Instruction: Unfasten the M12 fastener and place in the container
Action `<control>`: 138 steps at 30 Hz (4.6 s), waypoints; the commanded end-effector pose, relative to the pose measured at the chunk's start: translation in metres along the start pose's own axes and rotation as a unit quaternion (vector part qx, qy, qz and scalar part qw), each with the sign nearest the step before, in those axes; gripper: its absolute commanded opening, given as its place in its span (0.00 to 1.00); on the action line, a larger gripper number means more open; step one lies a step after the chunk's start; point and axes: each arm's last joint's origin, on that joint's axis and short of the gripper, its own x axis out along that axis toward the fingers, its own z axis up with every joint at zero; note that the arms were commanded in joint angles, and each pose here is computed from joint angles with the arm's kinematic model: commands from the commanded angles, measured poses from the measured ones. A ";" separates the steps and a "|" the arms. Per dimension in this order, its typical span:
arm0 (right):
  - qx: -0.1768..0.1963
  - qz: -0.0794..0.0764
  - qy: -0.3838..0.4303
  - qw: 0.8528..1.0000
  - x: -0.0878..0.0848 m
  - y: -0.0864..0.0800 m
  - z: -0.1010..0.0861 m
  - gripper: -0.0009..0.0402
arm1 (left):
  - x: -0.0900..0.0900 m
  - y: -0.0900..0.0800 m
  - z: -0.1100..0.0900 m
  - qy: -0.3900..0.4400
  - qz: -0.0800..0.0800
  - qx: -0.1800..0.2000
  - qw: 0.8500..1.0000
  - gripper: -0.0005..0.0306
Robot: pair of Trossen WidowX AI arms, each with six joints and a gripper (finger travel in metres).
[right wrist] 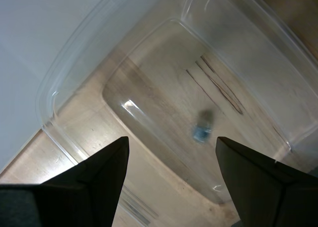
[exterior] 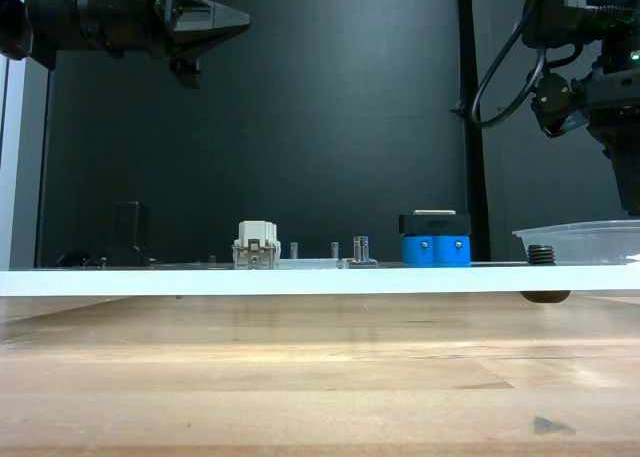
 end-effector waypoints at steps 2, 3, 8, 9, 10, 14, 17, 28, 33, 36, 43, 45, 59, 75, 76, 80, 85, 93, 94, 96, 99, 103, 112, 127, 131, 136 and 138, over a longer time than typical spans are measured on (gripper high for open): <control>0.001 0.000 0.000 1.000 0.000 0.000 0.000 0.66 | 0.000 0.000 0.000 0.000 0.000 0.000 1.000 0.02; 0.000 0.000 0.000 1.000 0.000 0.000 0.000 0.67 | 0.000 0.000 0.000 0.000 0.000 0.000 1.000 0.02; 0.000 0.000 -0.001 1.000 0.000 0.000 0.000 0.67 | 0.000 0.000 0.000 0.000 0.000 0.000 1.000 0.02; 0.000 0.000 -0.001 1.000 0.000 0.000 0.000 0.67 | 0.000 0.000 0.000 0.000 0.000 0.000 1.000 0.02; 0.000 0.000 0.000 1.000 0.000 0.000 0.000 0.67 | 0.000 0.000 0.000 0.000 0.000 0.000 1.000 0.02; 0.000 0.002 -0.002 1.000 0.000 0.001 0.000 0.67 | 0.000 0.000 0.000 0.000 0.000 0.000 1.000 0.02; 0.001 0.004 -0.003 1.000 0.000 0.001 0.001 0.67 | 0.000 0.000 0.000 0.000 0.000 0.000 1.000 0.02; 0.001 0.007 -0.006 1.000 0.000 0.001 0.001 0.67 | 0.000 0.000 0.000 0.000 0.000 0.000 1.000 0.02; 0.001 0.008 -0.007 1.000 0.000 0.002 0.001 0.67 | 0.000 0.000 0.000 0.000 0.000 0.000 1.000 0.02; 0.001 0.010 -0.008 1.000 0.000 0.002 0.001 0.67 | 0.000 0.000 0.000 0.000 0.000 0.000 1.000 0.02; 0.002 0.018 -0.015 1.000 0.000 0.004 0.003 0.67 | 0.000 0.000 0.000 0.000 0.000 0.000 1.000 0.02; 0.002 0.018 -0.015 1.000 0.000 0.004 0.003 0.67 | 0.000 0.000 0.000 0.000 0.000 0.000 1.000 0.02; 0.002 0.018 -0.015 1.000 0.000 0.004 0.003 0.67 | 0.000 0.000 0.000 0.000 0.000 0.000 1.000 0.02; 0.002 0.020 -0.016 1.000 0.000 0.004 0.003 0.67 | 0.000 0.000 0.000 0.000 0.000 0.000 1.000 0.02; 0.002 0.021 -0.017 1.000 0.000 0.004 0.003 0.67 | 0.000 0.000 0.000 0.000 0.000 0.000 1.000 0.02; 0.002 0.022 -0.017 1.000 0.000 0.004 0.003 0.67 | 0.000 0.000 0.000 0.000 0.000 0.000 1.000 0.02; 0.003 0.024 -0.019 1.000 0.000 0.005 0.004 0.67 | 0.000 0.000 0.000 0.000 0.000 0.000 1.000 0.02; 0.003 0.027 -0.022 0.999 0.000 0.005 0.004 0.67 | 0.000 0.000 0.000 0.000 0.000 0.000 1.000 0.02; 0.003 0.027 -0.022 0.999 0.000 0.005 0.004 0.67 | 0.000 0.000 0.000 0.000 0.000 0.000 1.000 0.02; 0.003 0.027 -0.022 0.999 0.000 0.005 0.004 0.67 | 0.000 0.000 0.000 0.000 0.000 0.000 1.000 0.02; 0.003 0.028 -0.022 0.999 0.000 0.005 0.004 0.67 | 0.000 0.000 0.000 0.000 0.000 0.000 1.000 0.02; 0.003 0.028 -0.022 0.999 0.000 0.006 0.004 0.67 | 0.000 0.000 0.000 0.000 0.000 0.000 1.000 0.02; 0.003 0.028 -0.023 0.999 0.000 0.006 0.004 0.67 | 0.000 0.000 0.000 0.000 0.000 0.000 1.000 0.02; 0.003 0.030 -0.024 0.999 0.000 0.006 0.005 0.67 | 0.000 0.000 0.000 0.000 0.000 0.000 1.000 0.02; 0.004 0.031 -0.025 0.999 0.000 0.006 0.005 0.67 | 0.000 0.000 0.000 0.000 0.000 0.000 1.000 0.02; 0.003 0.032 -0.026 0.999 0.000 0.006 0.005 0.67 | 0.000 0.000 0.000 0.000 0.000 0.000 1.000 0.02; 0.004 0.032 -0.026 0.999 0.000 0.006 0.005 0.67 | 0.000 0.000 0.000 0.000 0.000 0.000 1.000 0.02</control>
